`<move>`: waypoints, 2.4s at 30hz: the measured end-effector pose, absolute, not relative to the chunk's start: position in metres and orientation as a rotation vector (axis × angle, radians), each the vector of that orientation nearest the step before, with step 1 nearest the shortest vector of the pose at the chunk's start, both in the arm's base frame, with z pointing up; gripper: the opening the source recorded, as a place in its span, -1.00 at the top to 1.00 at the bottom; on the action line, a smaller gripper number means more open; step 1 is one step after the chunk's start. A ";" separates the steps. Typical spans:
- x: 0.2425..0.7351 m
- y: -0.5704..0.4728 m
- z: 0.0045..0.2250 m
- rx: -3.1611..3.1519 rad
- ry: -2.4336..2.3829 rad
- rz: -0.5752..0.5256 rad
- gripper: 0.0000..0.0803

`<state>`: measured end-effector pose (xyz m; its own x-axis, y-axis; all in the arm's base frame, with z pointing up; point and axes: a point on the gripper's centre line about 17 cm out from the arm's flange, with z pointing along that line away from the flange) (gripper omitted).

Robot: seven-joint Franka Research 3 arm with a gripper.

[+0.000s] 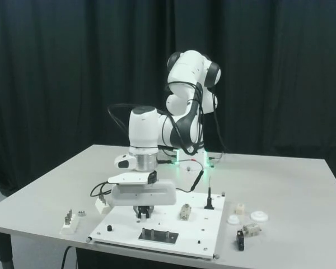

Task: Insert small gear.

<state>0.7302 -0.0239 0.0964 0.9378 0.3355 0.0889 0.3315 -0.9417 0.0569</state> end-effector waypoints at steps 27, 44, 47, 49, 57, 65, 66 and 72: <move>0.728 -0.036 0.090 3.013 0.754 0.136 0.64; 0.734 -0.042 0.091 2.996 0.825 0.160 0.64; 0.733 -0.042 0.089 3.000 0.822 0.157 0.64; 0.733 -0.041 0.087 3.005 0.820 0.156 0.64; 0.731 -0.035 0.082 3.028 0.811 0.156 0.65; 0.729 -0.033 0.077 3.037 0.808 0.149 0.65; 0.729 -0.033 0.076 3.039 0.807 0.148 0.65; 0.727 -0.030 0.072 3.055 0.800 0.141 0.65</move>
<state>0.7268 -0.0305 0.0716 0.8680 0.4881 0.0911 0.4898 -0.8718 0.0038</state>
